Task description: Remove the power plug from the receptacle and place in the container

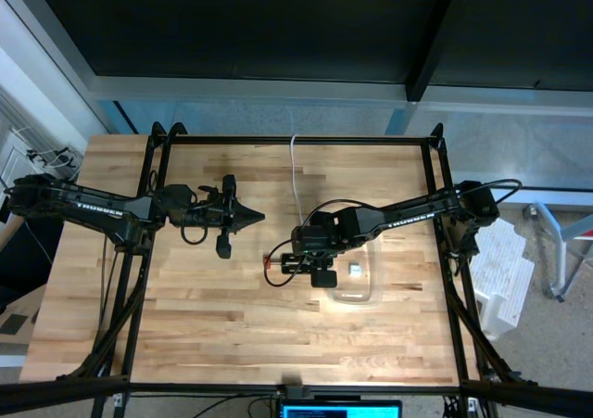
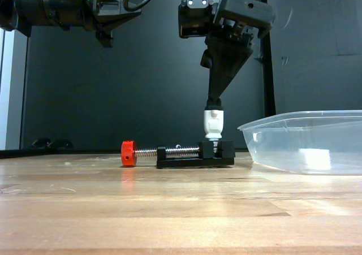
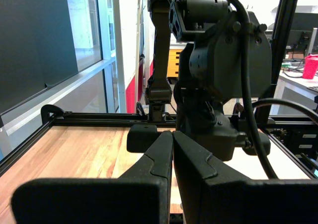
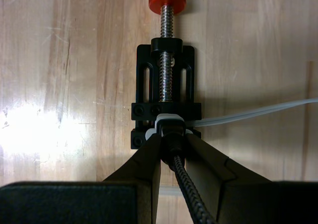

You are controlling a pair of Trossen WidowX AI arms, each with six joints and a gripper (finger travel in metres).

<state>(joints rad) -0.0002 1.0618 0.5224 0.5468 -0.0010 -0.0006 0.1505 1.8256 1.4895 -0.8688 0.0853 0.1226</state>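
Pale wood-plank desk point(image 1: 232, 325), bounded by a black frame point(image 1: 296, 140); a lit blue screen point(image 1: 338, 407) sits at the near edge.

1. Container point(image 2: 294, 145): one clear tray with rounded corners, right of centre and the nearest task item. It carries one small white mark; no writing on it can be read.
2. Vise point(image 2: 192, 156): one, black, just left of the container. Its long axis runs left to right, with the single red knob point(image 2: 128, 153) at its left end.
3. Receptacle point(image 2: 213, 125): one white block, clamped upright at the right end of the vise.
4. Power plug point(image 4: 172, 143): one, black, seated in the top of the receptacle. Its long axis is vertical, contact end down. Its braided black cord point(image 4: 191, 196) leads up between the fingers.
5. Right pincer point(image 2: 215, 99): points straight down over the vise, clenched on the power plug from both sides.
6. Left pincer point(image 1: 252, 217): farther back and to the left, well apart from the vise and raised above the desk. It points right, fingers pressed together with nothing between them.
7. Left arm point(image 1: 93, 209): white lettering along it reads TROSSEN. The lettering on the right arm cannot be read.
8. White cable point(image 1: 295, 177): one, running from the receptacle to the far edge of the desk.
9. A dark wall point(image 2: 169, 96) closes the far side.
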